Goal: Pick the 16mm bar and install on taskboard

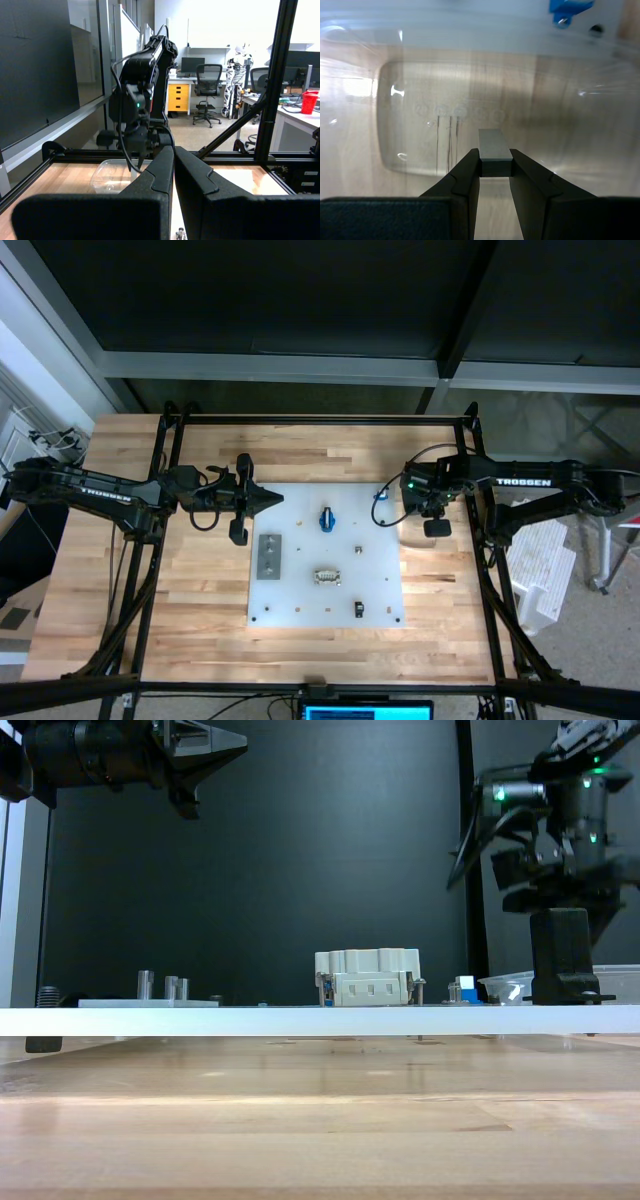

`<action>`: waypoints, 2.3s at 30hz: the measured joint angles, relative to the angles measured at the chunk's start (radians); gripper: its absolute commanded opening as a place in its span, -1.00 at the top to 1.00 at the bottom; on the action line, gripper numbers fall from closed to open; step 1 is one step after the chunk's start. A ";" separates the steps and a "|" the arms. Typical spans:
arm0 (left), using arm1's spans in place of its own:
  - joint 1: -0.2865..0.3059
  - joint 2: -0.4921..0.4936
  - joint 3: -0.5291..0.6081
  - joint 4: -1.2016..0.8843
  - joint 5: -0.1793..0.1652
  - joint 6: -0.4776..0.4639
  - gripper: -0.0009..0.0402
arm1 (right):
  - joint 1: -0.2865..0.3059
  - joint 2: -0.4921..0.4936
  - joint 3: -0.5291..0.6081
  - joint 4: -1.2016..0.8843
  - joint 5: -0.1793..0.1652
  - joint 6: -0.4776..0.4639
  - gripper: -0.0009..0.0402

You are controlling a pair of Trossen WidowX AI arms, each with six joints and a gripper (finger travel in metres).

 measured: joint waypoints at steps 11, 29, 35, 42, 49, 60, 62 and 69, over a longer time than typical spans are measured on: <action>0.000 0.000 0.000 0.000 0.000 0.000 0.96 | 0.005 -0.016 0.171 -0.185 0.000 0.008 0.86; 0.000 0.000 0.000 0.000 0.000 0.000 0.96 | 0.230 0.000 0.287 -0.228 0.000 0.315 0.86; 0.000 0.000 0.000 0.000 0.000 0.000 0.96 | 0.348 0.044 0.332 -0.232 0.005 0.450 0.86; 0.000 0.000 0.000 0.000 0.000 0.000 0.96 | 0.470 0.132 0.370 -0.231 0.008 0.575 0.86; 0.000 0.000 0.000 0.000 0.000 0.000 0.96 | 0.584 0.232 0.421 -0.215 0.008 0.684 0.86; 0.000 0.000 0.000 0.000 0.000 0.000 0.96 | 0.711 0.359 0.491 -0.162 0.008 0.812 0.86; 0.000 0.000 0.000 0.000 0.000 0.000 0.96 | 0.731 0.381 0.494 -0.150 0.008 0.828 0.86; 0.000 0.000 0.000 0.000 0.000 0.000 0.96 | 0.788 0.440 0.494 -0.081 -0.002 0.893 0.86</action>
